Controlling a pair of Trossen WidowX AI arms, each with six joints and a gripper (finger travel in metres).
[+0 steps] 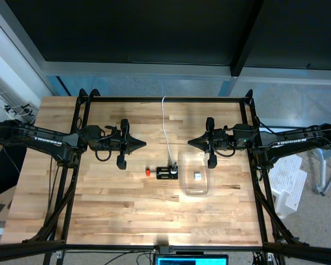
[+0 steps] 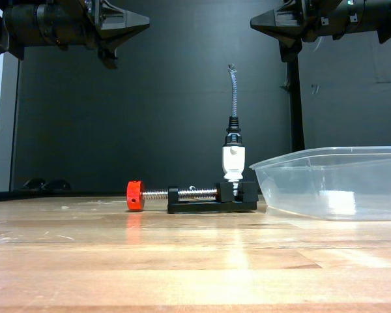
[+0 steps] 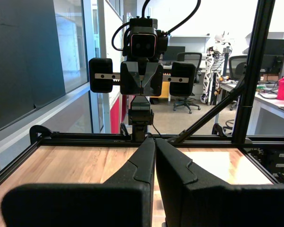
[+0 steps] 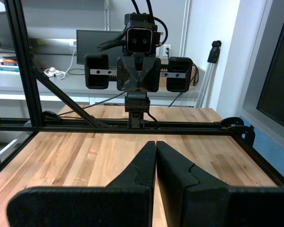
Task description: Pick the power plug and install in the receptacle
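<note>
The receptacle (image 1: 165, 173) is a small black block mid-table with a red-orange knob (image 2: 135, 195) at its left end. Its white socket piece (image 2: 233, 160) stands upright on the block, and a thin white cable (image 1: 166, 127) runs away toward the far edge. The power plug does not show in any view. My left gripper (image 1: 143, 144) hangs shut and empty, high above the table to the receptacle's far left. My right gripper (image 1: 190, 142) hangs the same way to the far right, shut and empty, tip facing the left one. In each wrist view the fingers (image 3: 144, 158) (image 4: 144, 161) lie pressed together.
A clear plastic tray (image 1: 187, 190) lies just right of the receptacle, holding a small whitish-grey square piece (image 1: 198, 176). A black frame (image 1: 165, 100) borders the wooden table (image 1: 99, 210) at the far edge and both sides.
</note>
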